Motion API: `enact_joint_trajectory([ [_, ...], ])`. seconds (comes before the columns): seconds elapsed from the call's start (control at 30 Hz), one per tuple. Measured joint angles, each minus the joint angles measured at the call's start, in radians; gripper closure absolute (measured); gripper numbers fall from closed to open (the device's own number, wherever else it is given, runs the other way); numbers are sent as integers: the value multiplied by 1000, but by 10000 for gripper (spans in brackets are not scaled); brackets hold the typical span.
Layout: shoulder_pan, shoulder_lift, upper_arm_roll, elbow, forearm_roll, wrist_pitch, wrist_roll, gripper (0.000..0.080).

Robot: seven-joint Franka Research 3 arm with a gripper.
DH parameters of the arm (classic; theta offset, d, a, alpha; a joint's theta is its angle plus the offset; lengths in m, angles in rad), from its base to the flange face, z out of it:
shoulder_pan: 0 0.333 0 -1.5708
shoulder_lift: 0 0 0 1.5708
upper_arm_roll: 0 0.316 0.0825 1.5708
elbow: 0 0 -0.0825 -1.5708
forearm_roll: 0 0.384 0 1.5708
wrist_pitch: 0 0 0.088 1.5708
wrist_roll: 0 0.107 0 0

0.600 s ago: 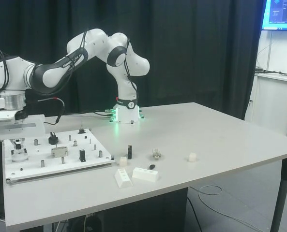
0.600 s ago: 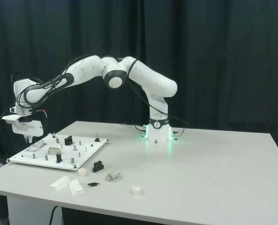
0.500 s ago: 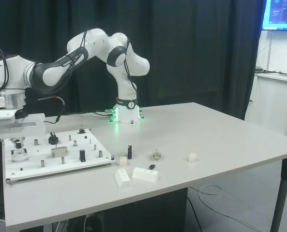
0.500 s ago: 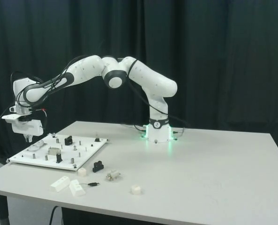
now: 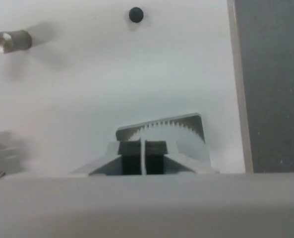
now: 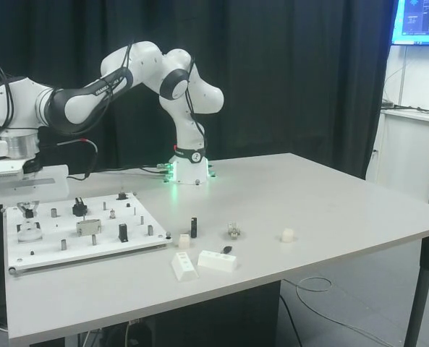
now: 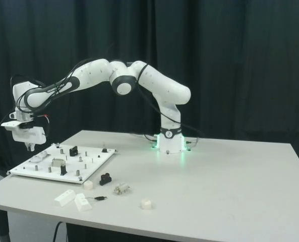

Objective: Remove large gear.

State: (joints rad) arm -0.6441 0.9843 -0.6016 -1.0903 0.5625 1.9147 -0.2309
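On your grey worktop a flat white assembly board carries small black blocks and metal pegs; beside it lie two white wedge-shaped blocks and a small white cube.

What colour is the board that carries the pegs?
White; the board shows best in the first room view.

Board flat on the counter, at the end far from the arm's base. Pegs and small blocks upright across the board. Large gear on the board's far corner from the base, beside the edge. Pincer above that corner, clear of the board. In front of the board, on the bare counter: two blocks side by side, a small upright post behind them, a cube well apart toward the other end.
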Motion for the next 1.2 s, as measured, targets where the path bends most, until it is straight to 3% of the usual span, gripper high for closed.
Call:
enact_joint_trajectory([
  [0.23, 1, 0, -9, 7, -12, -13, 0, 802],
  [0.27, 1, 0, -10, 8, -13, -16, 0, 439],
  [0.43, 1, 0, -21, 17, -20, -30, 0, 439],
  [0.47, 1, 0, -24, 18, -21, -34, 0, 133],
  [0.73, 1, -1, -42, 28, -22, -49, 0, 133],
  [0.77, 1, -1, -44, 28, -22, -51, 0, 10],
  [1.2, -1, -1, -46, 28, -21, -59, 5, 4],
])
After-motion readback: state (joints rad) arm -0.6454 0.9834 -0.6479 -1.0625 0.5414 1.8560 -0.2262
